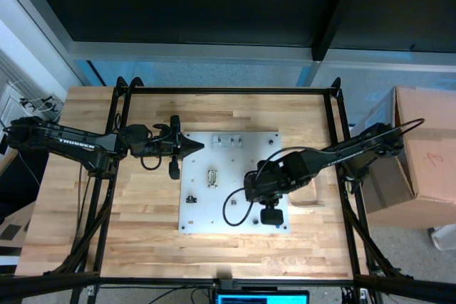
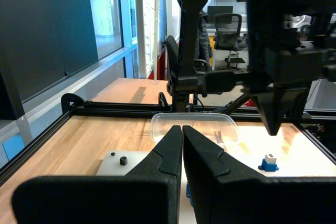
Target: Unfasten the M12 nut and place it in the container
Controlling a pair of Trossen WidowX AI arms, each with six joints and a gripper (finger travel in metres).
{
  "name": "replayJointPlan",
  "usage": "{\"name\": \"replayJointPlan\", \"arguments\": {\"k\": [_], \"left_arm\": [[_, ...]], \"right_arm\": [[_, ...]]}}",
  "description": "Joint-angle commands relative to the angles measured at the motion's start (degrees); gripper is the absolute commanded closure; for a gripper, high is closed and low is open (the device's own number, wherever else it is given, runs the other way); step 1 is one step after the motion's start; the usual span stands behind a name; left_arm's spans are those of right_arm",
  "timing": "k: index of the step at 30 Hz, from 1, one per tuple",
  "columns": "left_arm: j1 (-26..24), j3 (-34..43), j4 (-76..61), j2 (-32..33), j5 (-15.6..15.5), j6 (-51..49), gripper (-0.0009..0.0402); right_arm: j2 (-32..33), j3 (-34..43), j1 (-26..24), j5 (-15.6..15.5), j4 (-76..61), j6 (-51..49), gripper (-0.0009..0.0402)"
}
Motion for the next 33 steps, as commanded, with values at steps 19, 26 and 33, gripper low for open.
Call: {"name": "replayJointPlan", "arguments": {"k": [19, 26, 33], "left_arm": [[0.0, -0.02, 0.0, 0.0, 0.0, 0.0, 0.0393], [0.02, 0.0, 0.0, 0.0, 0.02, 0.0, 0.0393], [0.0, -0.02, 0.02, 0.0, 0.02, 0.0, 0.0393]], "right_arm": [[9.57, 4.63, 3.04, 0.17, -0.26, 33.77, 0.0377], [14.03, 4.59, 3.85, 0.17, 0.39, 35.95, 0.031], [17.49, 4.09, 4.0, 0.2, 1.09, 39.76, 0.0227]]}}
